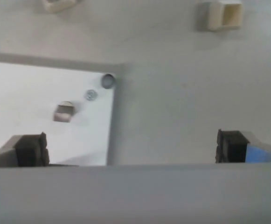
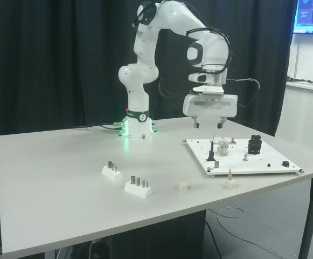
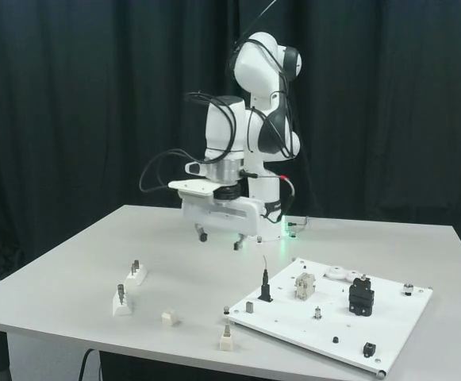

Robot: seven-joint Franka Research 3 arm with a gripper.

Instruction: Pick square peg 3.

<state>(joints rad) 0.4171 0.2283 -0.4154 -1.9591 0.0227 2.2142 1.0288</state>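
Above the white board's corner, gripper hovered, fingers spread, empty.
Square peg holders sat lower left of first room view, well apart; peg 3 unidentifiable, risking wrong pick.

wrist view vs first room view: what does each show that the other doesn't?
Wrist view only: a close look straight down between the two fingertips of the gripper, which are open and hold nothing, with a hollow square block on the table beyond them.

First room view only: the whole white arm, its base with green light, two peg holders near the front of the table, and a black block on the board.

Both: the grey table and the white board on it.
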